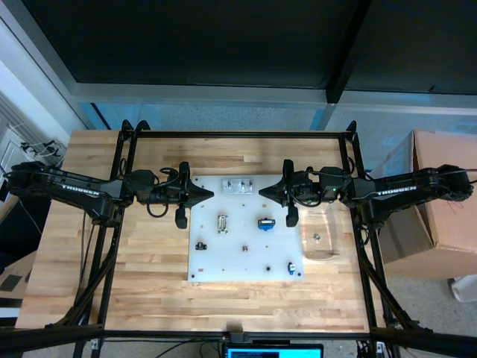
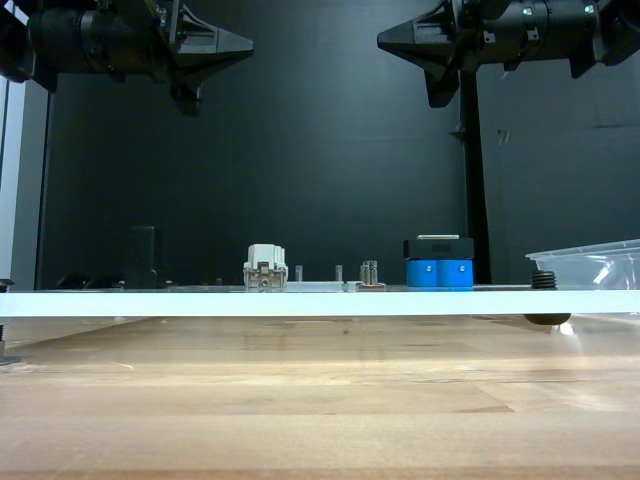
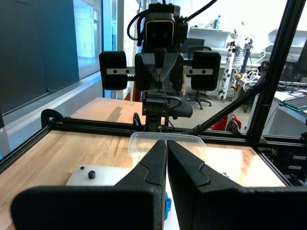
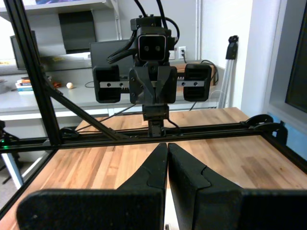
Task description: Unfasten the M12 nut and place it in the container
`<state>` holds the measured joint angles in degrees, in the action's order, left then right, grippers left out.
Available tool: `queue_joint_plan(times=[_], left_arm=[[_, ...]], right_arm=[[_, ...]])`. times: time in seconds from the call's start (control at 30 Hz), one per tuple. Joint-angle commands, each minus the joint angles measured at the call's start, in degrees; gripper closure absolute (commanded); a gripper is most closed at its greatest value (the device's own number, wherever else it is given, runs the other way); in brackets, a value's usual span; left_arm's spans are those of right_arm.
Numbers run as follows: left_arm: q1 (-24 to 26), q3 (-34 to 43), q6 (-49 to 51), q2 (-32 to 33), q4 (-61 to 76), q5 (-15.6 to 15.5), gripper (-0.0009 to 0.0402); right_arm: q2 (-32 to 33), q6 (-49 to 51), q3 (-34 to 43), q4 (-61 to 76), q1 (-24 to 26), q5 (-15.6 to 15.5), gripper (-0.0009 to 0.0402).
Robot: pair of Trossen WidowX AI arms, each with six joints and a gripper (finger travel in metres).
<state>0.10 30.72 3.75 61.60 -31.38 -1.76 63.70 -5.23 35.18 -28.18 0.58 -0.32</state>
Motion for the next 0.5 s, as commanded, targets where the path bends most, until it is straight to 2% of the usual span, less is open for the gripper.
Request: queue_joint_plan(times=[0.03,0.5], left_arm=[[-0.02,0.0,0.0,0.0,-0.02,0.02,0.0393],[0.0,0.0,0.0,0.0,-0.02,0.02,0.0393]], right_arm=[[0.04,-0.22,-0.02,0.02,0.09,-0.22,0.0393],[0.04,-0.26,-0.02,2.38,0.0,-0.96,0.0393]])
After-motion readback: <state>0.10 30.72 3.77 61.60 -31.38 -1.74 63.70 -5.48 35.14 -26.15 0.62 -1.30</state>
